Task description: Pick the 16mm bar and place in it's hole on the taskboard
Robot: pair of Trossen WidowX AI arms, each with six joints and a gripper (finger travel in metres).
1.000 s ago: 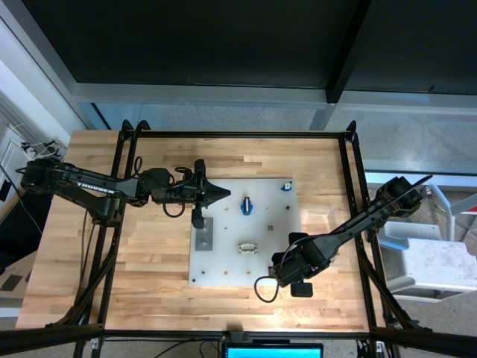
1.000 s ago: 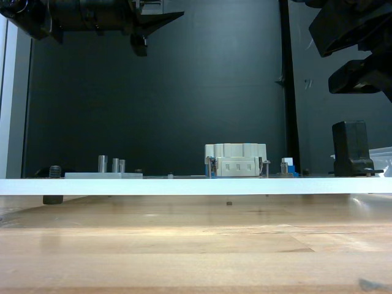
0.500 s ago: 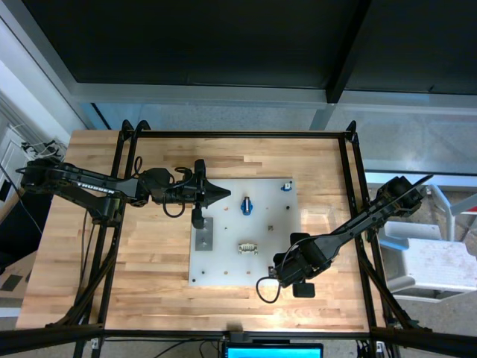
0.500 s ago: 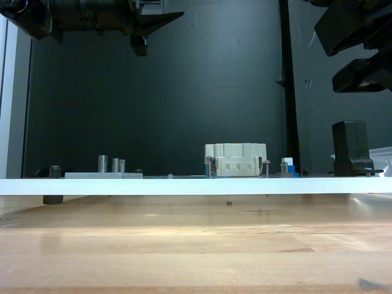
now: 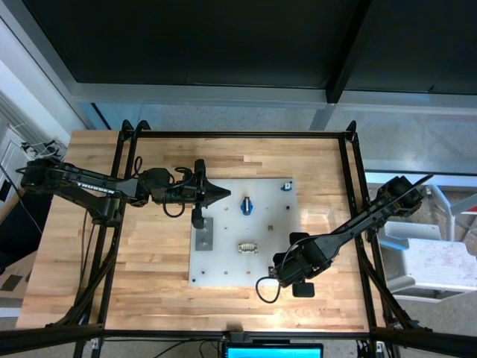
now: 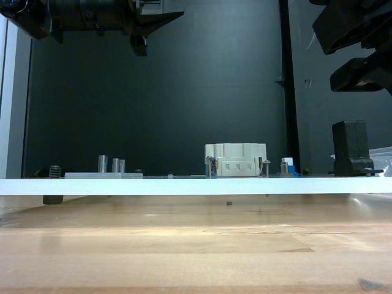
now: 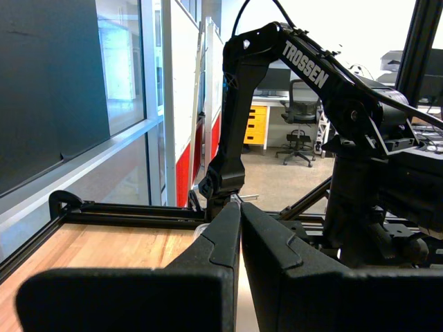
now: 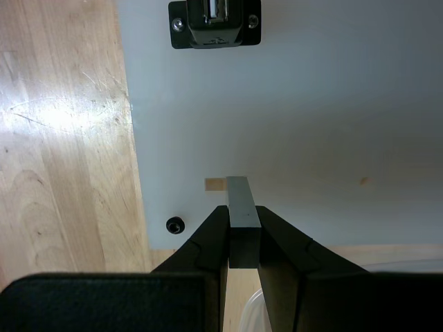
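Observation:
My right gripper (image 8: 242,216) is shut on the 16mm bar (image 8: 240,200), a grey square-section bar held upright between the fingers and clear of the white taskboard (image 8: 332,117). A small rectangular hole (image 8: 214,184) in the board lies right beside the bar's tip. From above, the right gripper (image 5: 279,274) hovers over the board's near right corner. In the low view it hangs high at the right (image 6: 358,52). My left gripper (image 5: 223,192) is shut and holds nothing, high above the board's far left edge (image 7: 240,207).
A black socket block (image 8: 214,22) and a black screw (image 8: 175,225) sit on the board near the hole. A white connector (image 5: 247,247), a blue part (image 5: 247,205) and a grey plate with pegs (image 5: 203,237) stand further left. A black frame (image 5: 350,171) surrounds the table.
The right gripper with the bar has risen slightly and shifted a little. The left arm has not moved.

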